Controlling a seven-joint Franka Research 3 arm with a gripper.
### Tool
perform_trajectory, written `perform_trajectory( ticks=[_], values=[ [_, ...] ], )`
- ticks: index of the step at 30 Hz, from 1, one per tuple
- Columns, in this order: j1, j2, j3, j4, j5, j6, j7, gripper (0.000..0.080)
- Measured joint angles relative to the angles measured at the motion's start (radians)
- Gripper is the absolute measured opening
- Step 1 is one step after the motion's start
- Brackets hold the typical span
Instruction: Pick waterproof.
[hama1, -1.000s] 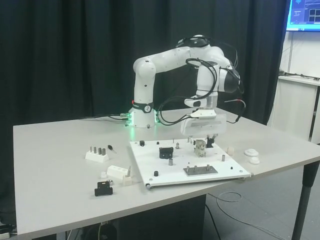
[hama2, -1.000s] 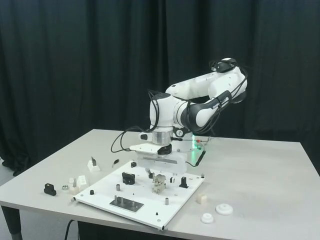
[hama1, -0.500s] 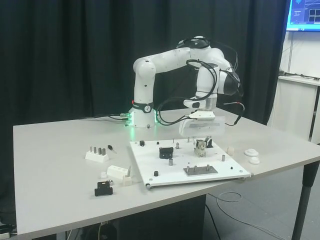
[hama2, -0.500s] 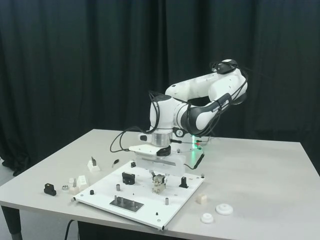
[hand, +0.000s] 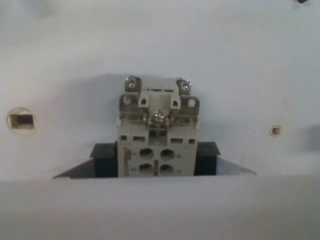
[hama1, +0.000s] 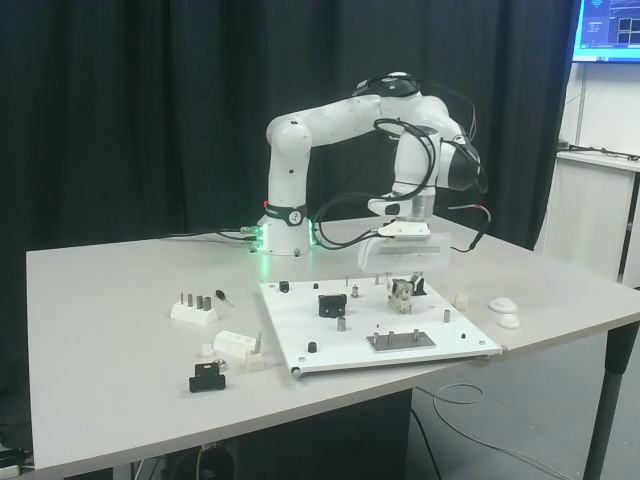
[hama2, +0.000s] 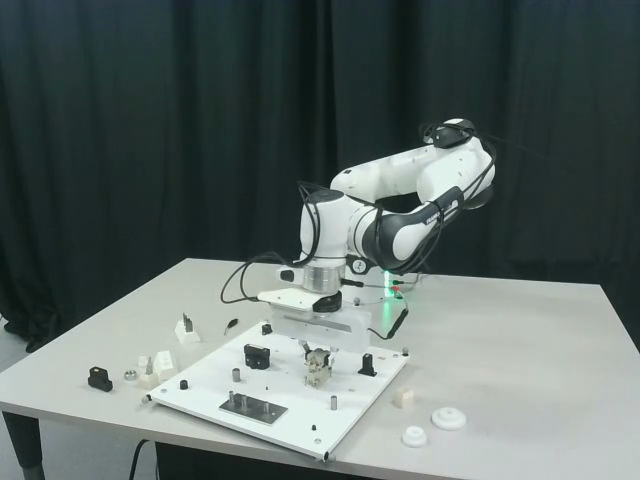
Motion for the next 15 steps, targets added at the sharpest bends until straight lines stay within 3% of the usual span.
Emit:
perform_trajectory(
  ticks=[15],
  values=[
    [-0.016,0.000,-0.003,0.025,-0.027,-0.027,0.001,0.0321]
  ],
)
